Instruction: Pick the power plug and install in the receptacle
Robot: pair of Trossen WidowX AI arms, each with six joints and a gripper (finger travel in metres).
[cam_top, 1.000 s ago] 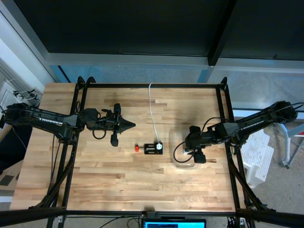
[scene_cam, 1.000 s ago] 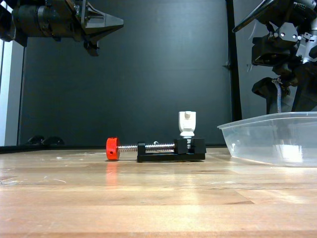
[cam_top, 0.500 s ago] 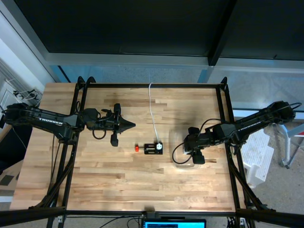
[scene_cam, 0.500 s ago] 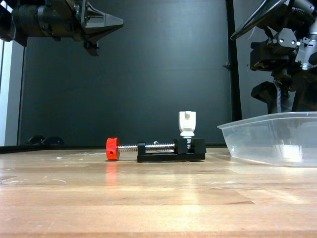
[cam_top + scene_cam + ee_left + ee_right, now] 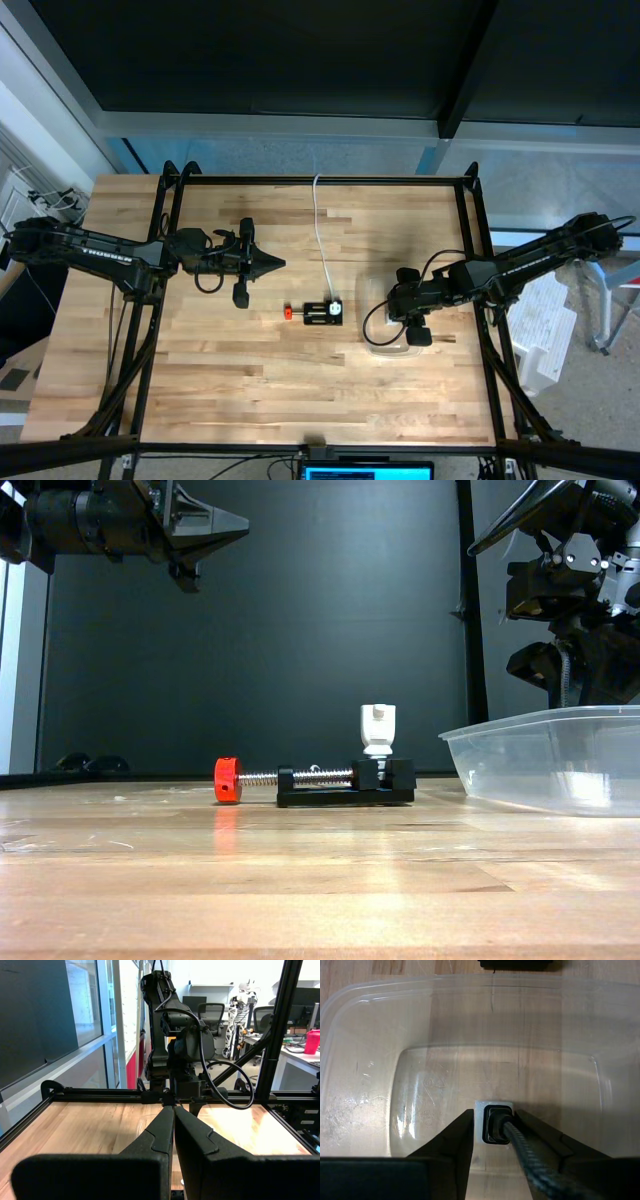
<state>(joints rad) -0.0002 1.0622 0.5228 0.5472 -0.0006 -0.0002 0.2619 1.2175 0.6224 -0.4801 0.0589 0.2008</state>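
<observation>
- Right wrist view: the right gripper (image 5: 494,1114) has its fingers closed on the power plug (image 5: 496,1129), one on each side, above the floor of the clear tray (image 5: 350,997). A braided lead (image 5: 530,1160) runs back from the plug.
- High view: the receptacle (image 5: 335,309) sits in a small vise (image 5: 316,312) at mid-desk (image 5: 250,370), near the tray.
- Left gripper (image 5: 274,264): fingers pressed together and empty, hanging high over the desk's left half.
- Hazard: the hold looks narrow. Drag from the lead, or a knock on the tray wall, could twist the plug and bring it askew to the socket face.
</observation>
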